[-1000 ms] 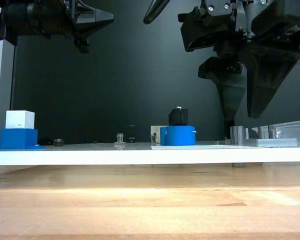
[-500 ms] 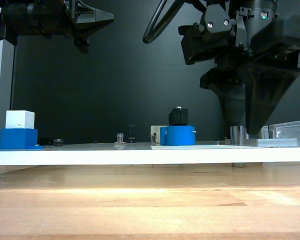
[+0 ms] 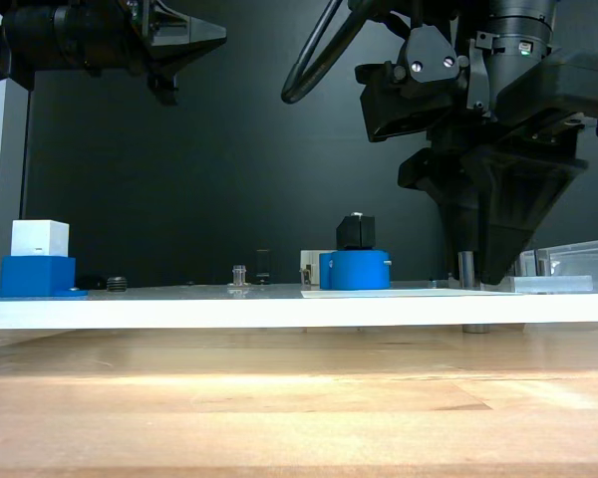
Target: Remove the 16mm cylinder and place in the container
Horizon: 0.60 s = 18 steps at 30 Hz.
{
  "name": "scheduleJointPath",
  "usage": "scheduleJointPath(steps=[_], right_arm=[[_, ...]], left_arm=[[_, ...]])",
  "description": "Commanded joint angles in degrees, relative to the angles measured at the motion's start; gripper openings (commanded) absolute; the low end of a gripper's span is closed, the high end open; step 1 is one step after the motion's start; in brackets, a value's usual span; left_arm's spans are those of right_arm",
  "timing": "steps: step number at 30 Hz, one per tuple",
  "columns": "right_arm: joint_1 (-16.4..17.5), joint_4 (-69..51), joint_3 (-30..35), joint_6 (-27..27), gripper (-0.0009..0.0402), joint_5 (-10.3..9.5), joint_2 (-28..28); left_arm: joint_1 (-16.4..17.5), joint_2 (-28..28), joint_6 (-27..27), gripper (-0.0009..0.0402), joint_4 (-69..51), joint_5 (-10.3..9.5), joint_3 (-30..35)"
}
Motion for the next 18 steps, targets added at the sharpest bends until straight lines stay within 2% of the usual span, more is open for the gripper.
scheduleJointPath(steps=[1,18], right_arm=[[-0.07,0.26,-0.17,-0.07,0.0110,0.00,-0.11],[-0.35,1.77,-0.17,-1.33,0.0029,0.63,-0.11]], left_arm=[[0.00,0.02,0.00,0.0000,0.02,0.02,0.00],[0.02,0.02,0.02,0.0000,0.02,0.02,0.00]])
